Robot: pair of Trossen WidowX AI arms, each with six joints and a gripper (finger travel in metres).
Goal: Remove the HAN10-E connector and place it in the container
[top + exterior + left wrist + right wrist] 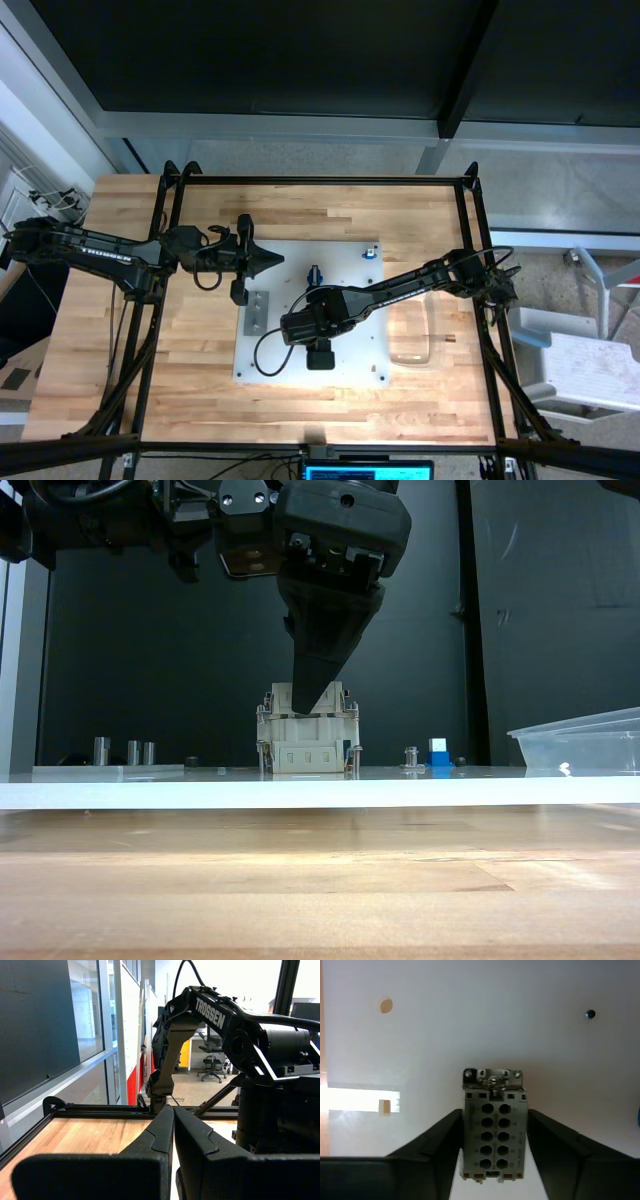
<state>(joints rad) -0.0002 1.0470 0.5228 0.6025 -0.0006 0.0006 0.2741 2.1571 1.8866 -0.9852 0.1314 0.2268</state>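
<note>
High view: the right gripper (305,325) points down over the middle of the board (355,350) and hides the connector beneath it. The container (410,340) lies just beside the board edge on the right arm's side, so that arm is the nearer one. The left gripper (270,260) hovers over the board's far left area, well apart from the work. Low view: the right gripper (308,705) stands upright on the connector (308,755), which sits seated in its base on the board (320,790). The container (585,742) stands to the right, its rim at about the height of the connector's top. A blue clip (438,750) stands between the two, so the judged path is straight up first, then sideways over the clip and rim. Left wrist view: the left gripper (173,1130) has its fingers pressed together and holds nothing. Right wrist view: the right gripper (494,1110) is narrowed to the width of the connector (493,1135). Its fingers (440,1145) appear to bear on the two long flanks, with the long axis running parallel to the finger faces. The board around it is bare.
</note>
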